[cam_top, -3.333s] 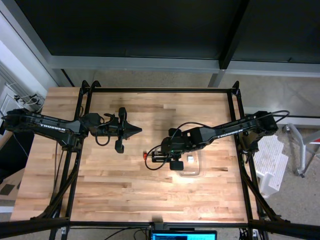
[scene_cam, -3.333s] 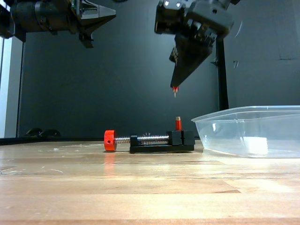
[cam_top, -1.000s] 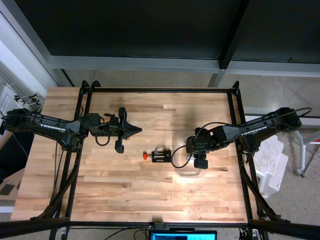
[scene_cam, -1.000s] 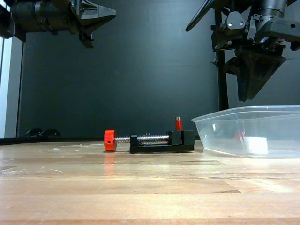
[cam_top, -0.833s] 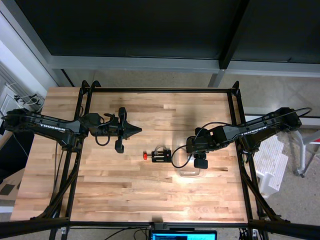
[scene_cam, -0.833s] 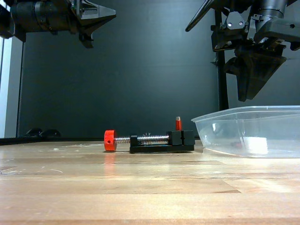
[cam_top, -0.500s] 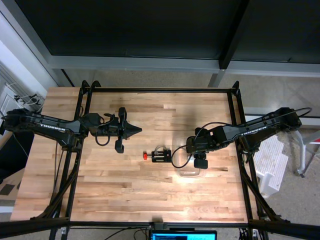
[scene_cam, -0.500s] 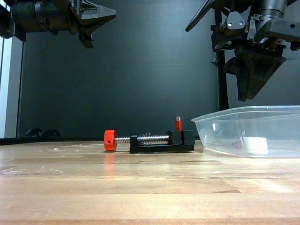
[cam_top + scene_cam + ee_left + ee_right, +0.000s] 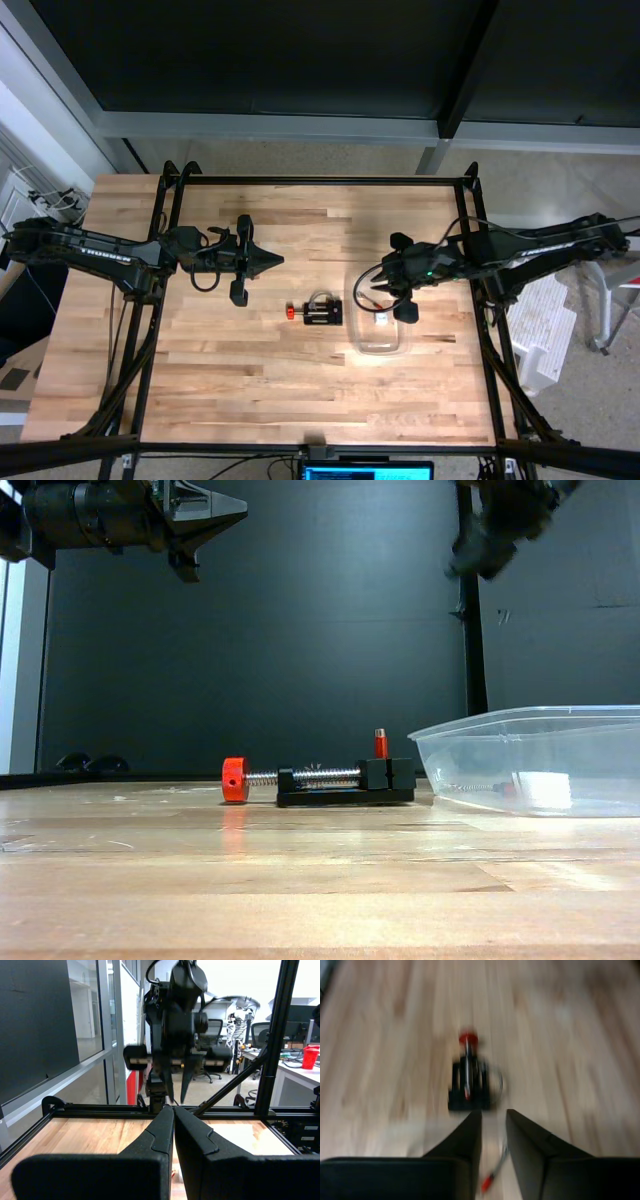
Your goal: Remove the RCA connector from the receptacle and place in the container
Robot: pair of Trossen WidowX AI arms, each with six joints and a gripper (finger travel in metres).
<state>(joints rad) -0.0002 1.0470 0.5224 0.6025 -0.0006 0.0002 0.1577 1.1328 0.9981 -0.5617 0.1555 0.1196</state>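
RCA connector [image 9: 488, 1180] lies in container [image 9: 520, 718], receptacle [image 9: 345, 780] nearby.

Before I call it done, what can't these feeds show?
RCA connector: right wrist view, motion blur leaves only a reddish streak; high view, too small to find in the container.
Right gripper, raised near the container: low view, blurred and cut by the top edge.
Left gripper, parked over the table's left, jaws shut: left wrist view, its fingers hide much of the table.

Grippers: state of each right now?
Left gripper: shut, holding nothing, parked high at the left.
Right gripper: open, holding nothing, raised near the container; connector lies inside it.
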